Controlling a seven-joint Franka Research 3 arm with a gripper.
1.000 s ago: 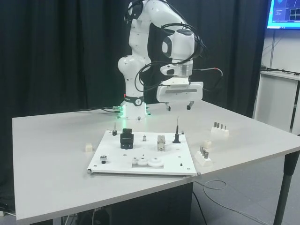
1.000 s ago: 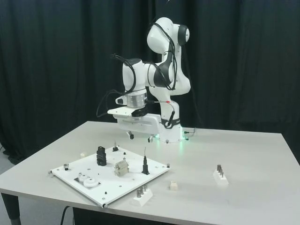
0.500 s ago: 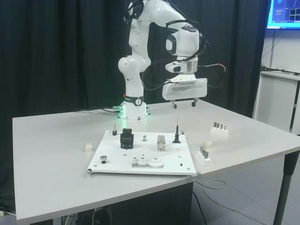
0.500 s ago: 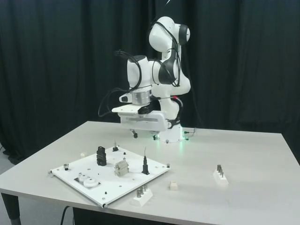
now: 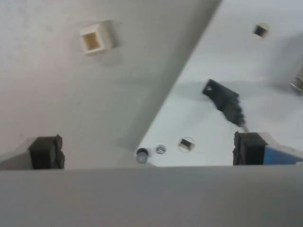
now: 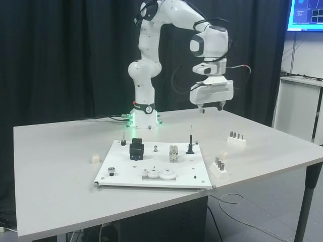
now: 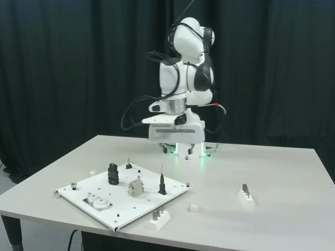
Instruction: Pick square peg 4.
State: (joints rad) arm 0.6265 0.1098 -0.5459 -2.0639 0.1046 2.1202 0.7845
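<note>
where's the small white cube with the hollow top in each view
Wrist view: the small white cube lies on the bare grey table, off the edge of the white board.
First room view: cube right of the board, between two peg holders.
Second room view: cube just past the board's right corner.
Shared landmark: the black upright pin on the board.

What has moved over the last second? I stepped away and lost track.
The arm swung the gripper higher and sideways, off the white board toward the side of the table with the peg holders. Its fingers are open and hold nothing. Board parts, holders and small white cube stayed put.
</note>
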